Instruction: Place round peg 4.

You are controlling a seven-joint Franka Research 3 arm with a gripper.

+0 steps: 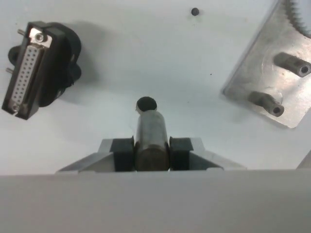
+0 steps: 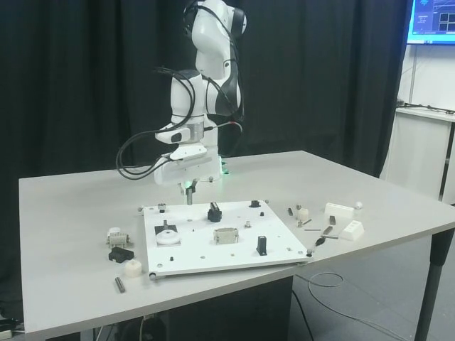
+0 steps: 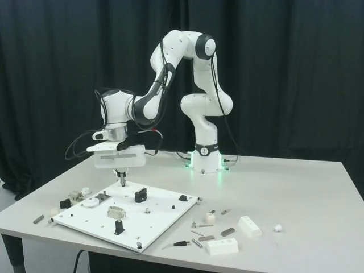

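Jaws pinching the round peg [image 1: 151, 141] upright, the gripper [image 1: 151, 154] hangs over the white board [image 2: 227, 245], the peg's lower end just above a round hole [image 1: 146, 103], apparently not yet seated. In the wrist view, a black connector [image 1: 34, 70] lies at ten o'clock, a grey metal plate [image 1: 262, 82] at two o'clock.

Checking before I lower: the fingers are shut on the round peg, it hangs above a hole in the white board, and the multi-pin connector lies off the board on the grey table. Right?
One slip: the multi-pin connector sits on the white board, not the table, as the wrist view shows. The fingers are shut on the round peg, above the hole.
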